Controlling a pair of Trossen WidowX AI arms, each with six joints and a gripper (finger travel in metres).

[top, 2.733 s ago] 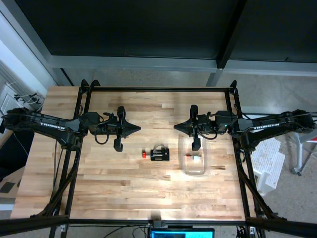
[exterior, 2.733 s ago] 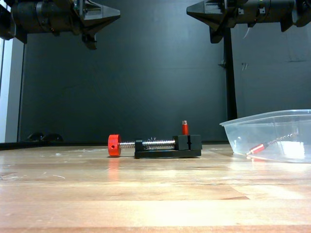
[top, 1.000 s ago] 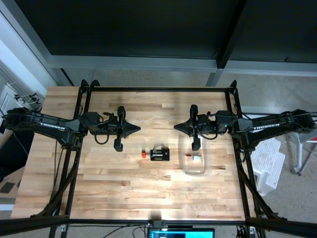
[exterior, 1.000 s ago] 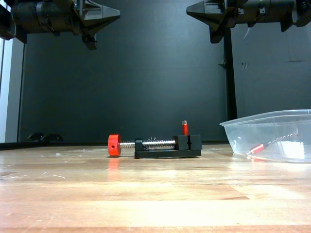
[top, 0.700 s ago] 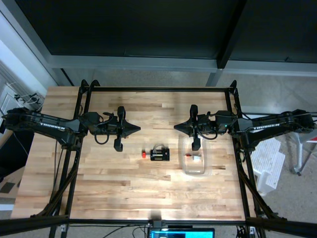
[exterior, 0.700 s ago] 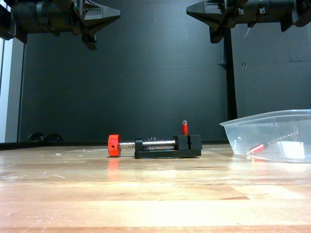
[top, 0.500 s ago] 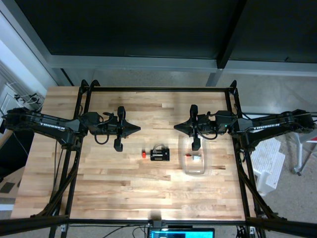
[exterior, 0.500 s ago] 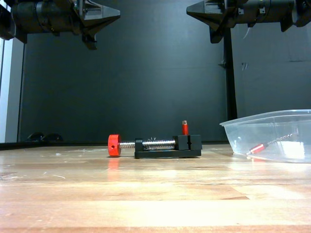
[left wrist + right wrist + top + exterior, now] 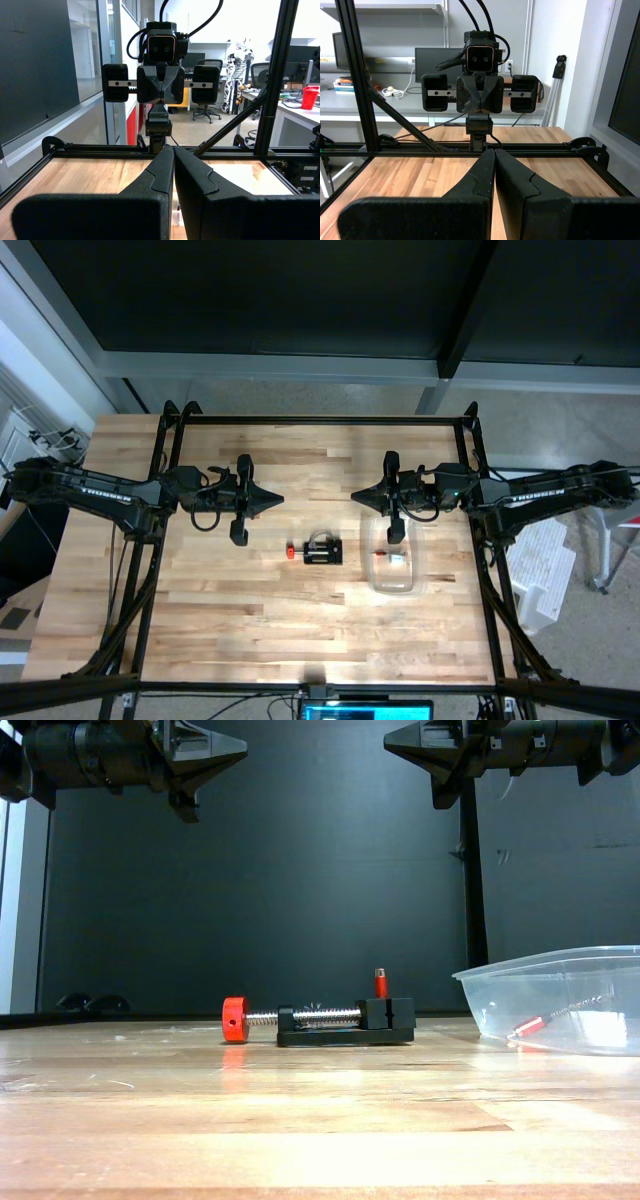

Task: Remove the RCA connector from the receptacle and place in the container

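Above the table (image 9: 250, 640), left pincer (image 9: 280, 500) and right pincer (image 9: 354, 497) stay closed, unmoved.

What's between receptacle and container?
Only bare table between receptacle and container, in high and low views. Left gripper, right gripper hang high above, jaws shut.

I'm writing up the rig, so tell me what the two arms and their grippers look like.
Both arms are matte black, with white lettering along the long link. The left gripper, over the left half of the table, and the right gripper, over its right half, each taper to a pointed black wedge. Black cables loop at each wrist.
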